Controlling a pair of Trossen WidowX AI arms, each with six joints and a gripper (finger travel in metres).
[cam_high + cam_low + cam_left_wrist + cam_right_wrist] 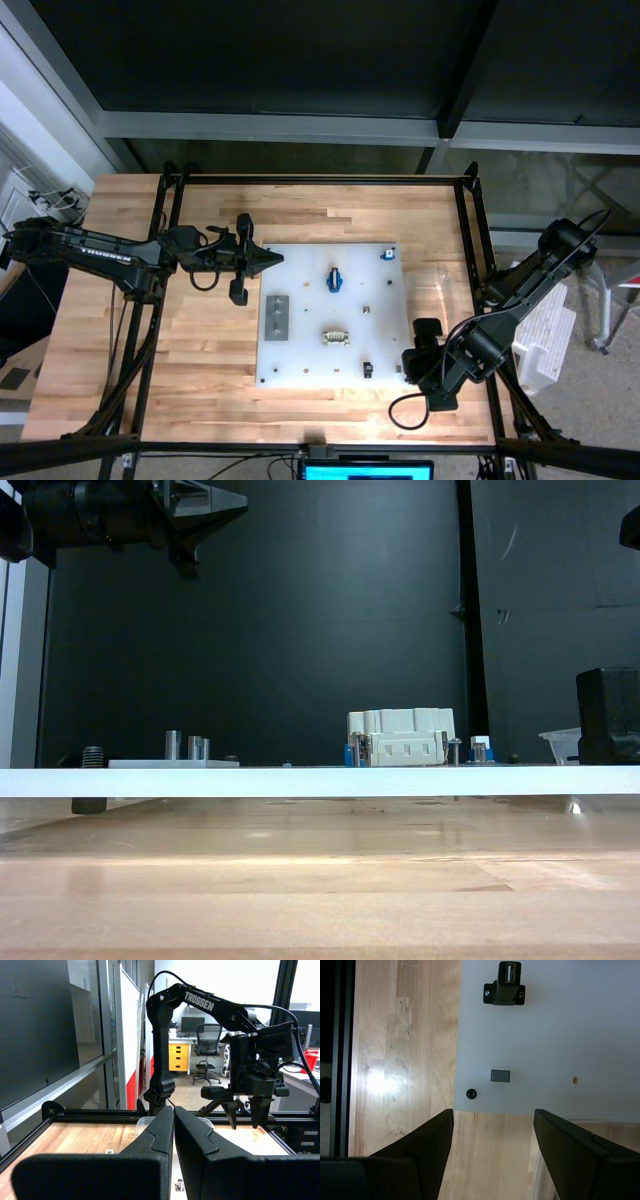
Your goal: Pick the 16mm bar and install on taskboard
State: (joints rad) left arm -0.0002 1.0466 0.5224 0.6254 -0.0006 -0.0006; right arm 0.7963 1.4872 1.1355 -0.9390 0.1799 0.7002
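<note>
On the worktop: a flat white square board (pixel 305 265) lies in the middle of the pale wooden worktop (pixel 330 215), with a small grey metal block (pixel 275 318) on its left part.
Left side: the black left gripper (pixel 274 259) hangs high over the board's left edge. Its two fingers are pressed together with nothing between them.
Right side: the black right gripper (pixel 492 1119) points down, low, just beside the board's near right corner — its fingers are spread wide and hold nothing.
16mm bar: neither gripper has it. Short shiny metal pegs (pixel 172 745) stand up on the grey block, and I cannot tell if one of them is the 16mm bar. No loose bar shows anywhere.
Step now: I think this is the very start — find the bar and take hold of it.
How to do it well: pick the right bar first, since the pegs look alike. Come straight down over it with the fingers wide, one finger on each side. Squeeze near the middle so the bar does not tip. Lift straight up, not sideways.
Watch out: the pegs stand close together, so a finger could bump a neighbour. A round, smooth bar may slip or tip if it is pinched near its end.
</note>
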